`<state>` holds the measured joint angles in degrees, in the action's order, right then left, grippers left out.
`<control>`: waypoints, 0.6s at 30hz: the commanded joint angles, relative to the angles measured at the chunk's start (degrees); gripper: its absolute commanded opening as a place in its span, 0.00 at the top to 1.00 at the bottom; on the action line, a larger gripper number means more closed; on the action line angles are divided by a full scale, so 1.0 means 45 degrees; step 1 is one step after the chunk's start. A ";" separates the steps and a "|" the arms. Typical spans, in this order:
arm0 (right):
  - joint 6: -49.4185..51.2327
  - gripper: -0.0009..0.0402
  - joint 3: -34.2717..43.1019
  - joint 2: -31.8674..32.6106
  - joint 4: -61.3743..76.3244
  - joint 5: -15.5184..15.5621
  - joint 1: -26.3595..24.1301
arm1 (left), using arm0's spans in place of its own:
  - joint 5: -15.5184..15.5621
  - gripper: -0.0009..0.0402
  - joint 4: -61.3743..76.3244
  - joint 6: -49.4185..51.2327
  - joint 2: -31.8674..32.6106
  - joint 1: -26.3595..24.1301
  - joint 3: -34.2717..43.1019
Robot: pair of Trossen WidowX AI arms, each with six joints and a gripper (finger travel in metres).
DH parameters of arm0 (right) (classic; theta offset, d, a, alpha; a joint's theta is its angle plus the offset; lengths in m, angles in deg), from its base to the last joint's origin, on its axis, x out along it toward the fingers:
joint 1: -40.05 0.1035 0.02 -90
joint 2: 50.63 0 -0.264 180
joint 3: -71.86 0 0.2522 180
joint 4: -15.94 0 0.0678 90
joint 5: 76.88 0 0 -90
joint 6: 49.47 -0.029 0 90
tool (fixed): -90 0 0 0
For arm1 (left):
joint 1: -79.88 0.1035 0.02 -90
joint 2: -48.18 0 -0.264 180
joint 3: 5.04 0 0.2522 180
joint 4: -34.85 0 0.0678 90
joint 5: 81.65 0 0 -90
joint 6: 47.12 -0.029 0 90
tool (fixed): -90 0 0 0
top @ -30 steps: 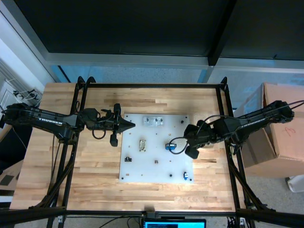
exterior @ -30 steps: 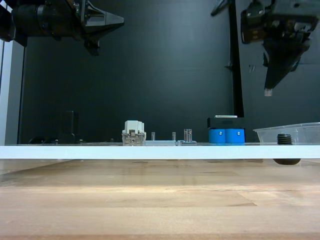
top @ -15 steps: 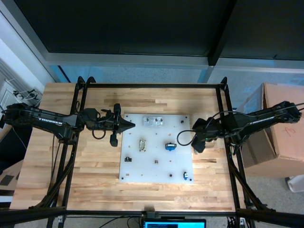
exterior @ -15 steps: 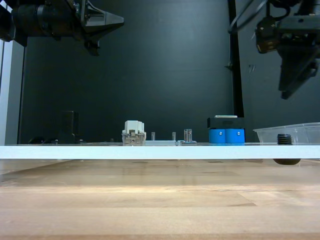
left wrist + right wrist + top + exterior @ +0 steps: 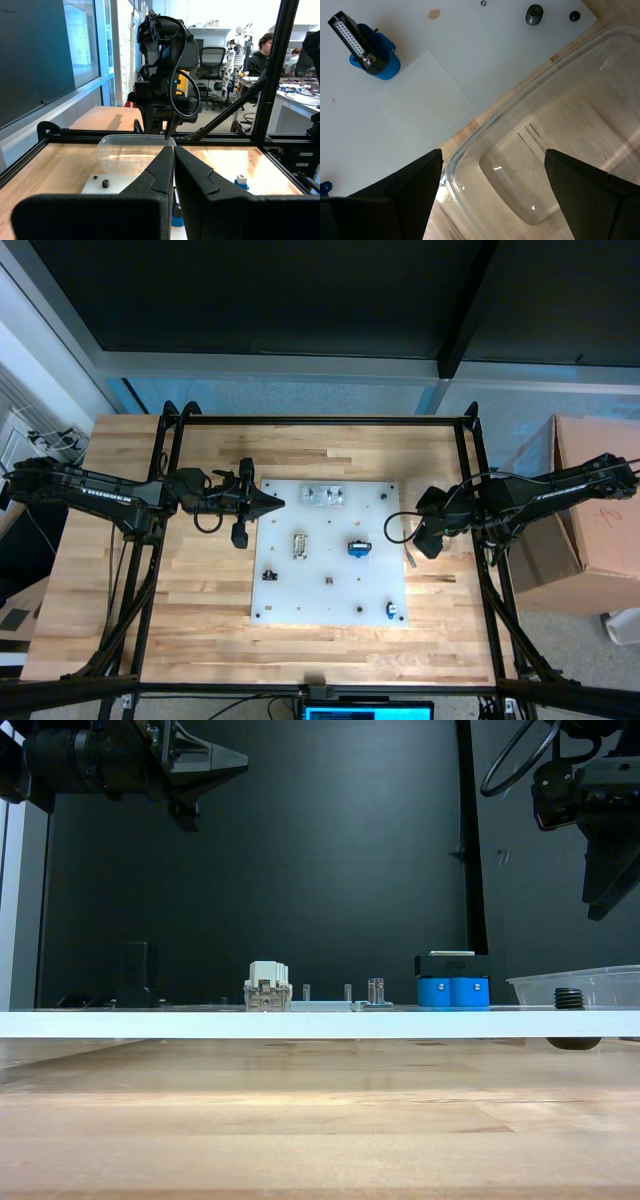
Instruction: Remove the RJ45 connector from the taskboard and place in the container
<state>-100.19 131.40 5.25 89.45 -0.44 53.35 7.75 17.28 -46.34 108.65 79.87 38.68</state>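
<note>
My right gripper [image 5: 490, 160] is open, its fingers [image 5: 405, 195] wide apart with nothing between them. It hangs above the clear plastic container [image 5: 470, 145] just off the white taskboard's [image 5: 420, 60] right edge. From above, the right gripper [image 5: 424, 548] is over the container [image 5: 410, 562]. In the low view the right gripper [image 5: 608, 895] is well above the container [image 5: 575, 982]. I cannot make out the RJ45 connector in any view. My left gripper [image 5: 275, 503] is shut and hovers high over the board's left edge [image 5: 240, 762].
A blue mount with a black D-sub connector [image 5: 367, 50] stands on the board [image 5: 330, 550] near the container. A grey connector block [image 5: 268, 990] and blue blocks [image 5: 452, 990] also stand there. A cardboard box [image 5: 590, 510] is off the table to the right.
The right gripper moved right from over the board to above the container, rose and opened. The small clear piece at its tips a second ago no longer shows there. The left arm stayed still.
</note>
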 commanded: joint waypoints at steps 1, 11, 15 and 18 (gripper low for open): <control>-0.0418 0.28 0.0024 0.0209 -0.0374 0.0505 0.0602 | -0.0005 0.98 0.0000 0.0000 0.0000 0.0005 0.0000; -0.2783 0.28 0.0078 0.1787 -0.1219 0.1642 0.3196 | -0.0005 0.98 0.0000 0.0000 0.0000 0.0005 0.0000; -0.3696 0.28 0.0219 0.2778 -0.1491 0.2487 0.3730 | 0.0000 0.98 0.0000 0.0000 0.0000 0.0005 0.0000; -0.4809 0.28 0.0209 0.3366 -0.1496 0.2720 0.3784 | -0.0005 0.98 0.0000 0.0000 0.0000 0.0005 0.0000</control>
<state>-119.81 132.32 19.37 82.78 11.78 70.38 7.75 17.30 -46.32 108.65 79.87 38.68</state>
